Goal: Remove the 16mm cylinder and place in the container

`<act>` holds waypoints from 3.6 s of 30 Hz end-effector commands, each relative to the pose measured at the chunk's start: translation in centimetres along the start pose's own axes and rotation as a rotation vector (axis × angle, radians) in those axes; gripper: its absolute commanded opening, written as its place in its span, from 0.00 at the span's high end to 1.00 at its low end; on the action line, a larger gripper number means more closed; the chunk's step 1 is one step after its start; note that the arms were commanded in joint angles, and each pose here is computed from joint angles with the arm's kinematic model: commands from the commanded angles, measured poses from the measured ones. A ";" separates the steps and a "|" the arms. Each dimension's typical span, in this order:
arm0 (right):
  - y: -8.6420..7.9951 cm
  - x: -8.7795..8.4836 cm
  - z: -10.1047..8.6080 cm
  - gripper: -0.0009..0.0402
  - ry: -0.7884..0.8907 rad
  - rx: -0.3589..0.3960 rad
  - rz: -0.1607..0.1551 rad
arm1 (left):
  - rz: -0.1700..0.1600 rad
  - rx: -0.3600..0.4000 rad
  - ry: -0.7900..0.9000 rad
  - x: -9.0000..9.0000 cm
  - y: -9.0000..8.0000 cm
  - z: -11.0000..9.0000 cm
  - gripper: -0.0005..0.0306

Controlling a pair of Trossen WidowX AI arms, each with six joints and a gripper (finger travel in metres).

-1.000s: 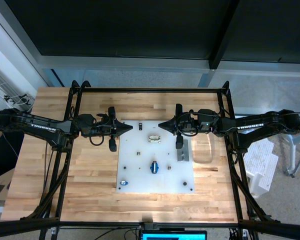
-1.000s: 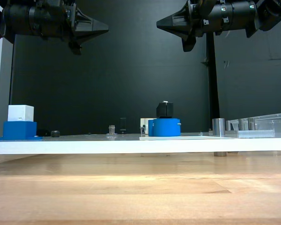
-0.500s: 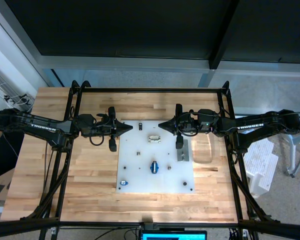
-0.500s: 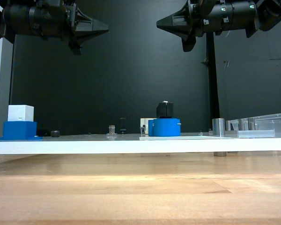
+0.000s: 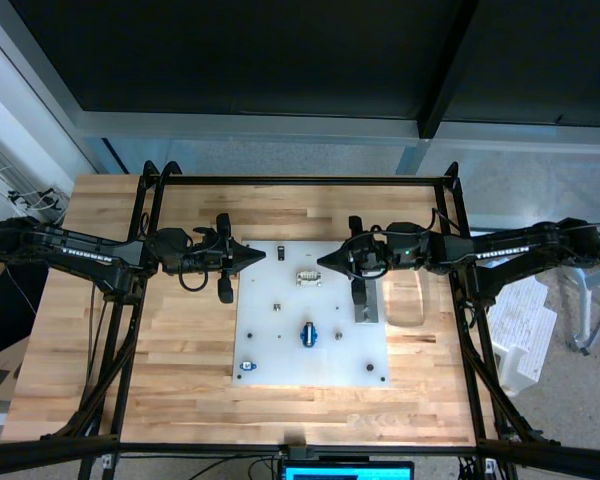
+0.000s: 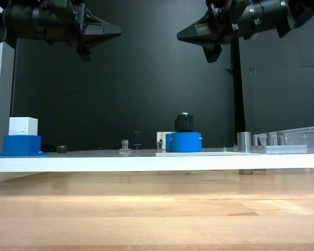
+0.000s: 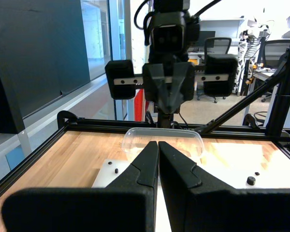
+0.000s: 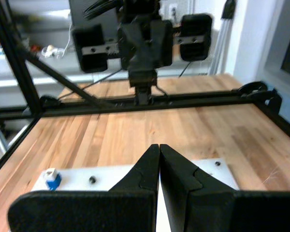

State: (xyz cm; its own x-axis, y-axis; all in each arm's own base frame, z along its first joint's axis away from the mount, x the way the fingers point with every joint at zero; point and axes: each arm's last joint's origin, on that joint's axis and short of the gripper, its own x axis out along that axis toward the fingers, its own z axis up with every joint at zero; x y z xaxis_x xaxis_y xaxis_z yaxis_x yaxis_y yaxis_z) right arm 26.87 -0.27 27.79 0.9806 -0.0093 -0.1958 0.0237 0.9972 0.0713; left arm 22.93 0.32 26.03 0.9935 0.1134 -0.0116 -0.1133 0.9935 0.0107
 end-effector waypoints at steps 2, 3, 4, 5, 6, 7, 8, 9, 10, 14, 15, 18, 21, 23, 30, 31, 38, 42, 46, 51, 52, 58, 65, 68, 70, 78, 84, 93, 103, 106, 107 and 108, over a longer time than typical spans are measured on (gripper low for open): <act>0.5 -0.1 0.9 0.98 0.105 -0.010 0.006 | 0.000 0.000 0.000 0.0 0.0 0.0 0.98; 0.6 -0.1 1.0 0.98 0.132 -0.011 0.007 | 0.000 0.000 0.000 0.0 0.0 0.0 0.98; 0.6 -0.2 1.1 0.98 0.158 -0.011 0.006 | 0.000 0.000 0.000 0.0 0.0 0.0 0.98; 0.8 -0.3 1.2 0.98 0.186 -0.011 0.002 | 0.000 0.000 0.000 0.0 0.0 0.0 0.98; 0.9 -0.4 1.2 0.98 0.211 -0.012 0.005 | 0.000 0.000 0.000 0.0 0.0 0.0 0.98; 1.0 -0.4 1.1 0.98 0.236 -0.012 0.007 | 0.000 0.000 0.000 0.0 0.0 0.0 0.98; 1.1 -0.5 1.0 0.98 0.259 -0.011 0.010 | 0.000 0.000 0.000 0.0 0.0 0.0 0.98; 1.3 -0.4 0.9 0.98 0.284 -0.008 0.012 | 0.000 0.000 0.000 0.0 0.0 0.0 0.98; 1.4 -0.6 0.9 0.98 0.308 -0.004 0.014 | 0.000 0.000 0.000 0.0 0.0 0.0 0.98; 2.2 -0.5 0.6 0.98 0.420 -0.015 0.023 | 0.000 0.000 0.000 0.0 0.0 0.0 0.98; 2.4 -0.4 0.4 0.98 0.453 -0.022 0.019 | 0.000 0.000 0.000 0.0 0.0 0.0 0.98; 3.0 -0.4 0.5 0.98 0.537 -0.037 0.025 | 0.000 0.000 0.000 0.0 0.0 0.0 0.98; 3.6 -0.1 0.7 0.98 0.609 -0.043 0.032 | 0.000 0.000 0.000 0.0 0.0 0.0 0.98; 4.1 0.3 0.9 0.98 0.649 -0.052 0.039 | -0.001 0.000 0.000 0.0 0.0 0.0 0.98; 5.7 1.6 1.0 0.98 0.793 -0.073 0.054 | 0.000 0.000 0.000 0.0 0.0 0.0 0.98; 5.9 1.8 0.9 0.98 0.817 -0.079 0.055 | 0.000 0.000 0.000 0.0 0.0 0.0 0.98; 7.0 3.2 -0.1 0.96 0.967 -0.098 0.048 | 0.000 0.000 0.000 0.0 0.0 0.0 0.98; 7.4 4.1 -0.6 0.89 1.016 -0.077 0.029 | 0.000 0.000 0.000 0.0 0.0 0.0 0.98; 8.0 4.9 -1.4 0.80 1.043 -0.069 0.022 | 0.000 0.000 0.000 0.0 0.0 0.0 0.98; 8.8 5.9 -2.6 0.69 1.074 -0.058 -0.023 | 0.000 0.000 0.000 0.0 0.0 0.0 0.98; 9.0 6.0 -2.8 0.67 1.079 -0.051 -0.027 | 0.000 0.000 0.000 0.0 0.0 0.0 0.98; 9.7 6.7 -4.1 0.56 1.105 -0.022 -0.046 | 0.000 0.000 0.000 0.0 0.0 0.0 0.98; 10.5 7.6 -5.1 0.55 1.094 -0.001 -0.051 | 0.000 0.000 0.000 0.0 0.0 0.0 0.98; 10.6 7.9 -5.6 0.55 1.107 -0.008 -0.053 | -0.001 0.000 0.000 0.0 0.0 0.0 0.98; 10.7 8.1 -6.0 0.55 1.103 -0.018 -0.074 | 0.000 0.000 0.000 0.0 0.0 0.0 0.98; 11.0 8.8 -7.0 0.56 1.119 -0.024 -0.075 | -0.001 0.000 0.000 0.0 0.0 0.0 0.98; 11.1 9.2 -7.9 0.58 1.141 -0.033 -0.078 | 0.000 0.000 0.000 0.0 0.0 0.0 0.98; 11.1 9.3 -8.1 0.73 1.144 -0.036 -0.077 | 0.000 0.000 0.000 0.0 0.0 0.0 0.98; 11.0 9.3 -8.4 0.94 1.142 -0.035 -0.079 | 0.000 0.000 0.000 0.0 0.0 0.0 0.98; 11.0 9.3 -8.4 0.98 1.141 -0.039 -0.076 | 0.000 0.000 0.000 0.0 0.0 0.0 0.98; 11.0 9.3 -8.4 0.97 1.141 -0.039 -0.076 | 0.000 0.000 0.000 0.0 0.0 0.0 0.98; 11.0 9.3 -8.4 0.97 1.141 -0.038 -0.076 | 0.000 0.000 0.000 0.0 0.0 0.0 0.98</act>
State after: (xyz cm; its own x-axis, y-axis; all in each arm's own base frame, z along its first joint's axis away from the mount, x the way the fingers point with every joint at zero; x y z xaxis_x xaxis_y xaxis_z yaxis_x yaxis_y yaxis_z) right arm 34.75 11.26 18.57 0.2373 -0.0150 -0.9713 0.0519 0.9986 -0.0028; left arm 22.93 0.32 26.03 0.9935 0.1131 -0.0112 -0.1129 0.9935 0.0106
